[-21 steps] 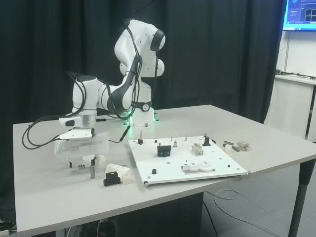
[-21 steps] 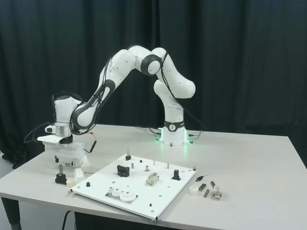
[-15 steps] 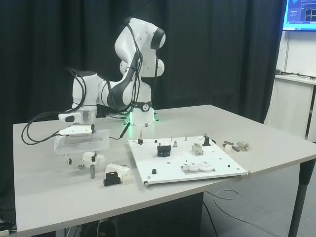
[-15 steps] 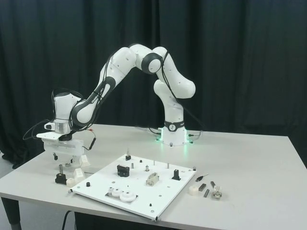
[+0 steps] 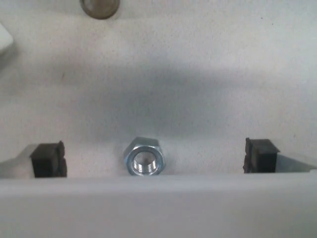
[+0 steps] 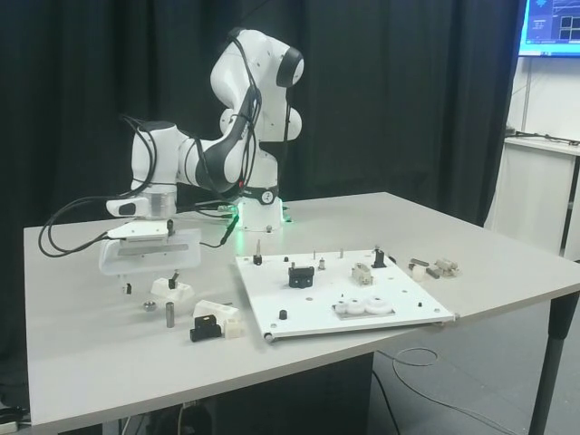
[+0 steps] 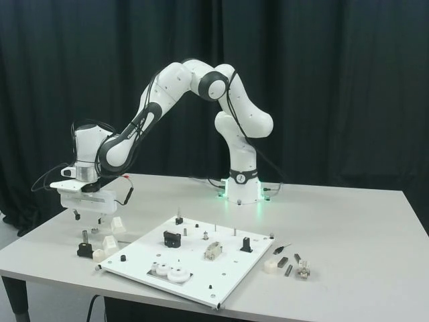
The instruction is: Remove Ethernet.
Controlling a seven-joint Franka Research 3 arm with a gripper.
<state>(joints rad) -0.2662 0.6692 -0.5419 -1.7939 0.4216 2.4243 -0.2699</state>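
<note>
My gripper (image 6: 149, 281) hangs open a little above the grey table (image 6: 82, 362), left of the white board (image 6: 399, 288), with nothing between its fingers. A small white part (image 6: 169, 289) lies on the table beside the gripper's near finger; I cannot tell whether it is the Ethernet piece. In the second room view the gripper (image 7: 88, 218) hangs just left of that part (image 7: 118, 225). In the wrist view the gripper (image 5: 154, 157) shows black fingertips (image 5: 48, 159) wide apart. A metal hex nut (image 5: 143, 156) lies on the table below them.
A short upright peg (image 6: 169, 316) and a black-and-white block (image 6: 213, 319) stand on the table near its front edge. The board carries black fixtures (image 6: 300, 276) and white gears (image 6: 365, 306). Loose small parts (image 6: 435, 266) lie to its right. The arm's base (image 6: 258, 213) is behind.
The gripper has risen from the table top with its fingers still open. The small white part, nut and peg stay where they were.
</note>
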